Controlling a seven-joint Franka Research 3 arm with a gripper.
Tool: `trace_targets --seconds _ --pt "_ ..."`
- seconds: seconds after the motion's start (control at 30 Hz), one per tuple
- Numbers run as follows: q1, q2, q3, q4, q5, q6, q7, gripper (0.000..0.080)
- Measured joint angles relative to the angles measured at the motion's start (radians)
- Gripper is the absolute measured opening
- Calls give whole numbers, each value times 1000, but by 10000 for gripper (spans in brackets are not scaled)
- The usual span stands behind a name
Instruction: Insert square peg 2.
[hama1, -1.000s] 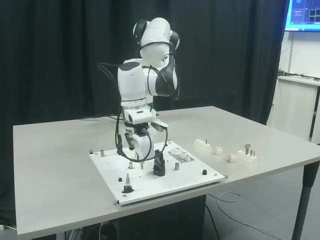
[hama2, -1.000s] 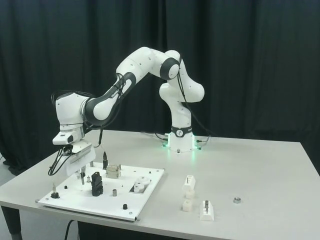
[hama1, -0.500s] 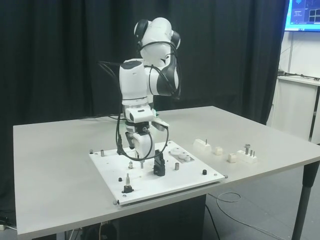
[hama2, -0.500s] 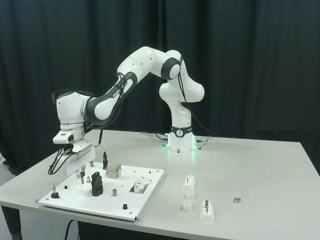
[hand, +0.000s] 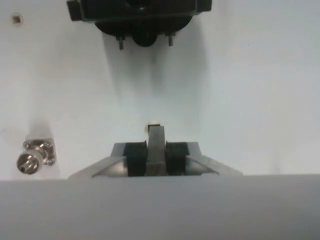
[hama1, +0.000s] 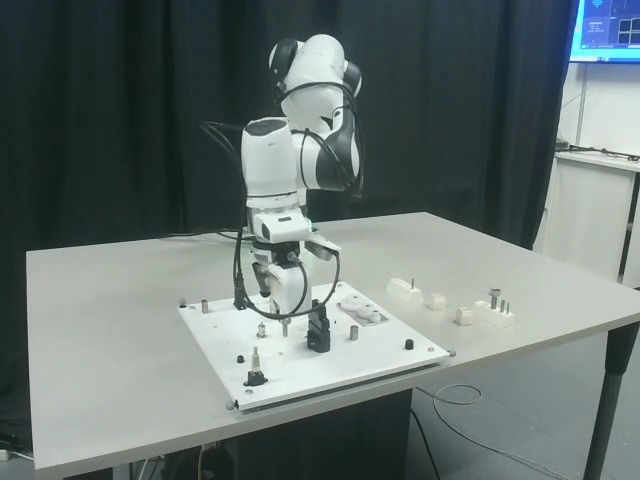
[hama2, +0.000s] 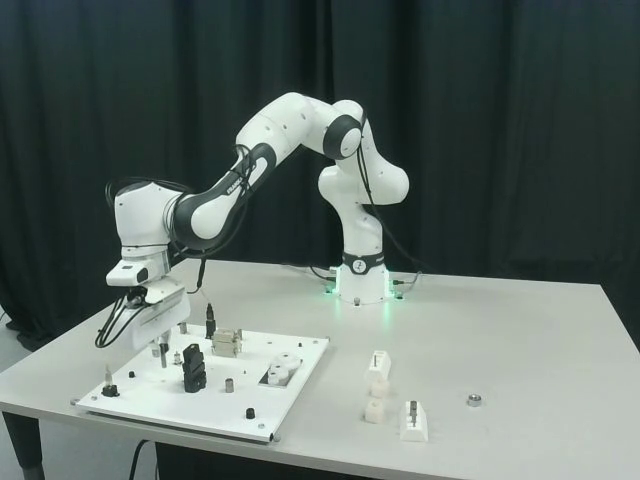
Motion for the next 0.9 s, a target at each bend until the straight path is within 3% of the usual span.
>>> trace_targets --seconds 0.9 --pt "4 -7 -1 -15 -9 43 1 75"
